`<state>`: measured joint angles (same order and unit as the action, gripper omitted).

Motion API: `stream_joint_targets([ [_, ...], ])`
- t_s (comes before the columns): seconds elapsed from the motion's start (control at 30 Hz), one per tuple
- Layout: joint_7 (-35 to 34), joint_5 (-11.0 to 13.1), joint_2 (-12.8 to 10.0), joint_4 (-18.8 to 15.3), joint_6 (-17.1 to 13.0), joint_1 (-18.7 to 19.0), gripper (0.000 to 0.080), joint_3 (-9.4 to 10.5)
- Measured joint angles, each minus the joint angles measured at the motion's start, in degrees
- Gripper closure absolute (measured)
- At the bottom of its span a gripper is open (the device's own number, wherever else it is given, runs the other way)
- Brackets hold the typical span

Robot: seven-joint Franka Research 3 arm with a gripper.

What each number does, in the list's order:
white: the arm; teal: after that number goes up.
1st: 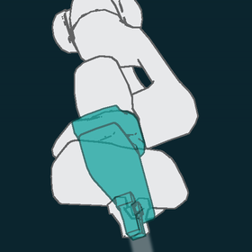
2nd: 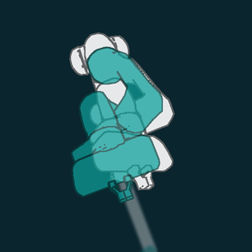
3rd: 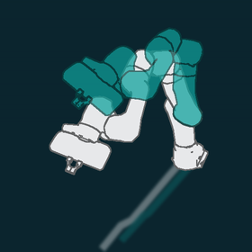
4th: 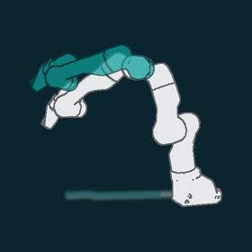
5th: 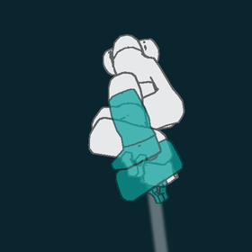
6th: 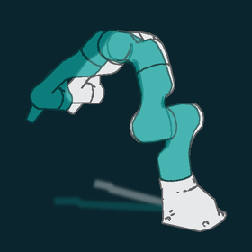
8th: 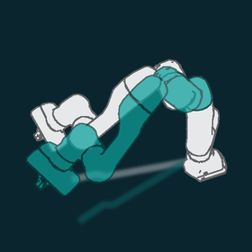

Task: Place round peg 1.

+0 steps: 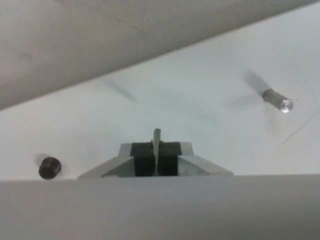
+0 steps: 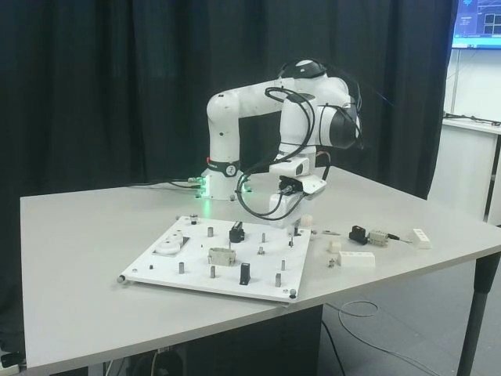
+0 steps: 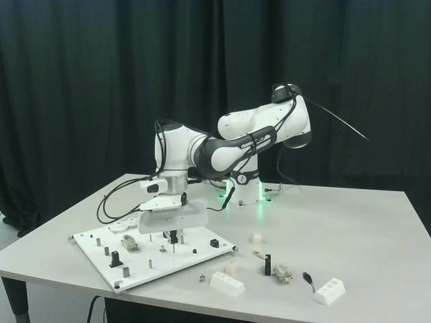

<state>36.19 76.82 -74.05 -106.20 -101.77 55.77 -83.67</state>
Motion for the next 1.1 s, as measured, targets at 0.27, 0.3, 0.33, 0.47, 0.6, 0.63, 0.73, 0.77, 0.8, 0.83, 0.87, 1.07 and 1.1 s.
stream_joint_targets([
  [0.27, 0.0, 0.0, 0.0, 0.0, 2.5, 0.8, 0.0786, 0.02],
  [0.3, 0.0, 0.0, 0.0, 0.0, 3.0, 1.0, 0.0786, 0.01],
  [0.33, 0.0, 0.0, 0.1, 0.0, 3.5, 1.2, 0.0786, 0.02],
  [0.47, -0.7, 0.0, 0.1, -0.2, 5.3, 2.2, 0.0786, 0.01],
  [0.6, -2.0, 0.0, 0.3, -0.5, 7.0, 3.6, 0.0786, 0.01],
  [0.63, -2.3, 0.0, 0.3, -0.7, 7.4, 4.0, 0.0786, 0.0],
  [0.73, -3.2, 0.0, 0.5, -1.2, 8.3, 5.4, 0.0786, -0.04],
  [0.77, -3.6, 0.0, 0.5, -1.5, 8.6, 6.0, 0.0786, -0.07],
  [0.8, -4.0, 0.0, 0.6, -1.8, 8.9, 6.5, 0.0786, -0.11],
  [0.83, -4.3, 0.0, 0.6, -2.1, 9.1, 7.1, 0.0786, -0.15],
  [0.87, -4.6, 0.0, 0.7, -2.4, 9.3, 7.7, 0.0786, -0.2],
  [1.07, -6.7, 0.1, 1.2, -4.5, 9.8, 11.5, 0.0786, -0.36],
  [1.1, -6.9, 0.1, 1.3, -4.8, 9.8, 12.1, 0.0786, -0.39],
])
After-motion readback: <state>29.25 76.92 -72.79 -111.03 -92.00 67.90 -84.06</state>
